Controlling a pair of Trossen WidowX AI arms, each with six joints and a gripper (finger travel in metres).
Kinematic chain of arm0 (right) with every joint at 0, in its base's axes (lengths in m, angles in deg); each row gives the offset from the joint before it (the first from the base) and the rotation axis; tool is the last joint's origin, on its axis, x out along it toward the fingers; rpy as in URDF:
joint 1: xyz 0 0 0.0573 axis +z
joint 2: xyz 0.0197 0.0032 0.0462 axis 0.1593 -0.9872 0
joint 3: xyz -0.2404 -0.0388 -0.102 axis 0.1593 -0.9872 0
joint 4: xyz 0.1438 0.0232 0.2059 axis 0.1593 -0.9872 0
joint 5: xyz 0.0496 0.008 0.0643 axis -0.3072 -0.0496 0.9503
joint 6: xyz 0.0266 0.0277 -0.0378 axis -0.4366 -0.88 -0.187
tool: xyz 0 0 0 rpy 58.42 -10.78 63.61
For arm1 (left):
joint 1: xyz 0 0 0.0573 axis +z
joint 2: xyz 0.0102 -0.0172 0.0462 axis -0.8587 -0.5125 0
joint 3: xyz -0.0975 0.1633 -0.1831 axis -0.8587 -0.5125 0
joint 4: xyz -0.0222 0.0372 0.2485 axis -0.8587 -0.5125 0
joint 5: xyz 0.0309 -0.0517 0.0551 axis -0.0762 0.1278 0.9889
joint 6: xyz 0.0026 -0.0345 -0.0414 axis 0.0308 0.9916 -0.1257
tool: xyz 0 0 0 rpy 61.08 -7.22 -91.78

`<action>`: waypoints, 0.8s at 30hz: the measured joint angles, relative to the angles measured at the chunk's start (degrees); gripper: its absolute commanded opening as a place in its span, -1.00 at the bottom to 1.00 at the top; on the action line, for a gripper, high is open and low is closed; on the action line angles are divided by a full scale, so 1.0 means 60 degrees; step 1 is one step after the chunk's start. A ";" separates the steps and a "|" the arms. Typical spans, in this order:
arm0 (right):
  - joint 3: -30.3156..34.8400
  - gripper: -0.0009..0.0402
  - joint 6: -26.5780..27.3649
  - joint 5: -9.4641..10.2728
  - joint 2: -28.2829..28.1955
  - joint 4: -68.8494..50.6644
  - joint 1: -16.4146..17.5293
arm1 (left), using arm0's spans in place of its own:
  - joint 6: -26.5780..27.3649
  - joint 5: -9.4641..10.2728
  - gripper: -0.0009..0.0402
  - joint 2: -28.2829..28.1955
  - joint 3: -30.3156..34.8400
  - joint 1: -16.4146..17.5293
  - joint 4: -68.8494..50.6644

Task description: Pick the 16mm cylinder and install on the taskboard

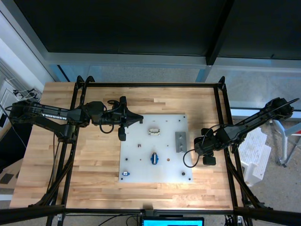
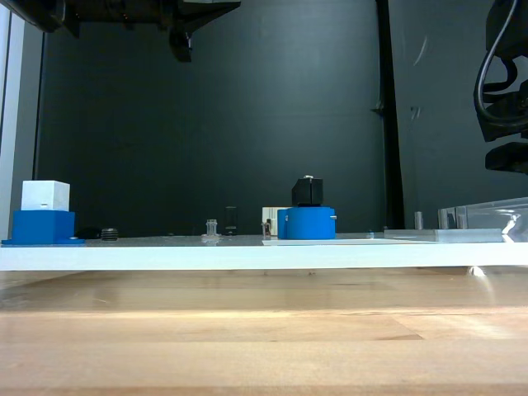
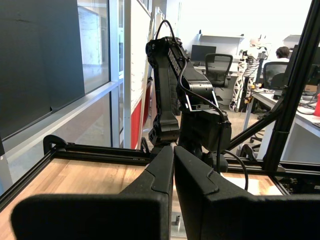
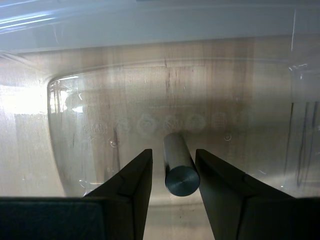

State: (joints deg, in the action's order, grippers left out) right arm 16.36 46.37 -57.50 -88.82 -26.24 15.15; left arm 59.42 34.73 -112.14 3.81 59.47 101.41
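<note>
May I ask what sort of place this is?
Likely an office robotics lab: office chairs and monitors behind; left gripper shut, raised by the taskboard; right gripper open around the 16mm cylinder in a tray.

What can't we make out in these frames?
- 16mm cylinder: shows only in the right wrist view, between the fingers of the open right tool in the clear tray; in the high view the tool hides it.
- Its hole on the taskboard: holes too small in the high view.
- The left tool, shut over the board's far left corner: cut off by the low view's top edge.
</note>
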 measured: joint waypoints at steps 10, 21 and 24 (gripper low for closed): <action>0.0011 -0.84 0.0000 -0.0004 0.0000 -0.0033 0.0011 | 0.0000 0.0000 -0.96 -0.0004 -0.0004 0.0000 0.0000; 0.0011 -0.95 0.0000 -0.0004 0.0018 -0.0069 0.0011 | 0.0004 0.0000 -0.96 -0.0004 -0.0004 0.0000 0.0000; 0.0073 -0.96 0.0000 -0.0004 0.0055 -0.0233 0.0011 | 0.0000 0.0000 -0.96 -0.0004 0.0000 0.0000 0.0000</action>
State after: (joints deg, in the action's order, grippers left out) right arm 16.80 46.37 -57.52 -88.50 -27.64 15.21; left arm 59.42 34.73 -112.17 3.81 59.47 101.41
